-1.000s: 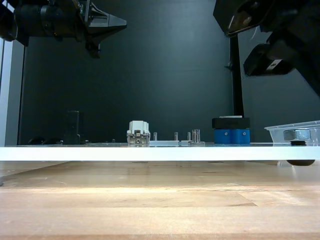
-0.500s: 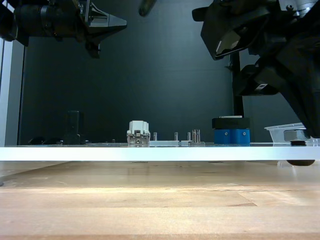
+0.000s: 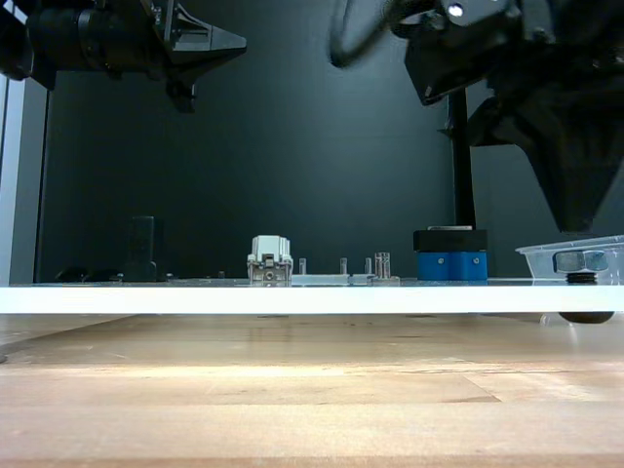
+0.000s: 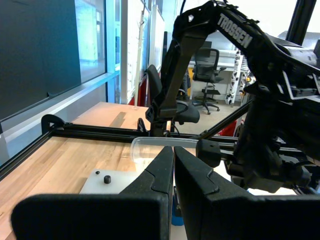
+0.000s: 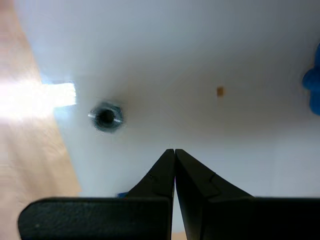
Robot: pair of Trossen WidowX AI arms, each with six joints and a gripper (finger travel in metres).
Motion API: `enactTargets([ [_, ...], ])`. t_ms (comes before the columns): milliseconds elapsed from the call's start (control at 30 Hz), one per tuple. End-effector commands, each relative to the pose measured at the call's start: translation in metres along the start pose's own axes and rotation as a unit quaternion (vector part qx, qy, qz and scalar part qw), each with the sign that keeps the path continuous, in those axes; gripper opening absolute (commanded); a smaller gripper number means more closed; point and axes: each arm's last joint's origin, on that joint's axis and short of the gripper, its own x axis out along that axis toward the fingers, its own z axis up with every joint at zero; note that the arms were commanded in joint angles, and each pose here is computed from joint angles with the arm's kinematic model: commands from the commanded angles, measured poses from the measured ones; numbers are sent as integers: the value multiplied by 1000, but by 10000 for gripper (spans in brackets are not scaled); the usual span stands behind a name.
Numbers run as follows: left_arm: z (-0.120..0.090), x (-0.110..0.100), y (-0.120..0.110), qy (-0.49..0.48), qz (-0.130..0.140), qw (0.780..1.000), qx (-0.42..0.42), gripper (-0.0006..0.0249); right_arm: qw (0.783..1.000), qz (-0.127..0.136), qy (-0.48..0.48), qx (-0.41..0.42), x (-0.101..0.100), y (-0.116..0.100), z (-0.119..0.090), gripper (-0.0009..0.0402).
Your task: Unfasten the M12 nut and place it in the container
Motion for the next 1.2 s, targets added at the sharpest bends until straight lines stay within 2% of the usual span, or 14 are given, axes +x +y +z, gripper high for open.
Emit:
enactTargets([
  [33,0,0,0,2,0,1000,0,0,997,78,-6,-16,-5,8,4,0],
  [100,0,0,0,-1,0,1000,0,0,993,113,-11,-21,-6,11,6,0],
  [167,0,0,0,1,0,1000,0,0,992,119,-17,-22,-6,13,7,0],
  [567,0,0,0,2,0,1000,0,0,994,108,-2,-25,22,18,11,0],
  [867,0,0,0,2,0,1000,0,0,996,82,2,-21,26,13,7,0],
  [1200,0,0,0,2,0,1000,0,0,996,81,4,-23,26,13,7,0],
])
